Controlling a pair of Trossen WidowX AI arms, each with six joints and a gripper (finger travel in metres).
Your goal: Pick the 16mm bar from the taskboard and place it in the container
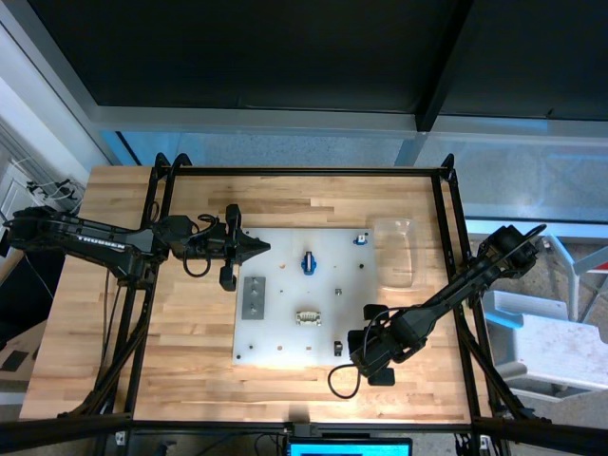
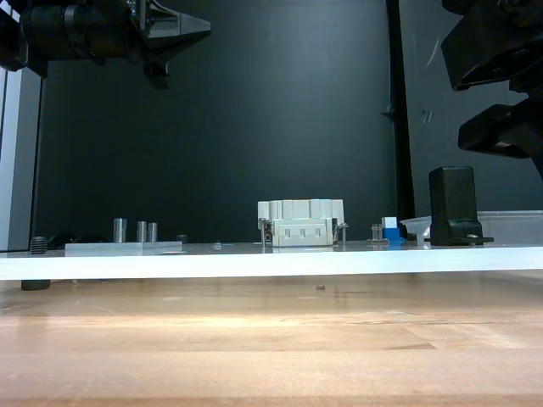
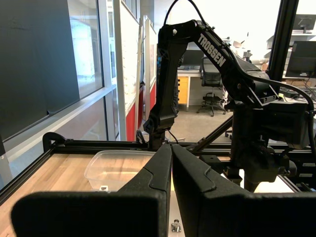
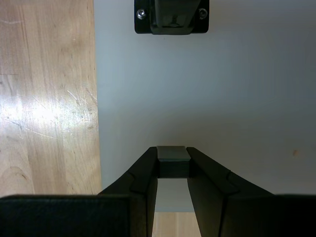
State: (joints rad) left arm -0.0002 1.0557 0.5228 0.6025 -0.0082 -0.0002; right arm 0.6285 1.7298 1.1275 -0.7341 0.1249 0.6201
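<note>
Butcher-block wooden surface (image 1: pixel 171 323) carries the flat white square taskboard (image 1: pixel 285 323), with the small clear plastic container (image 1: pixel 397 226) just off the board's far right edge. The right gripper (image 4: pixel 172 165) hangs over the board's near right corner, close to a stubby black block-shaped part (image 4: pixel 172 17). Its jaws are clamped on the small dark grey metal 16mm bar (image 4: pixel 173 159), which sits squarely between the fingertips with white board beneath it. In the low view this gripper is well above the board, so the bar looks lifted clear. The left gripper (image 1: pixel 256 245) hovers over the board's far left corner, jaws pressed together with nothing between them, and looks parked.

The step in hand seems to be the carry to the container. The bar is held only at the very tips, so the squeeze should be firm and the motion smooth. The gripper should travel high enough to clear the tub's wall and centre over the opening. Releasing low would stop the bar bouncing out.
</note>
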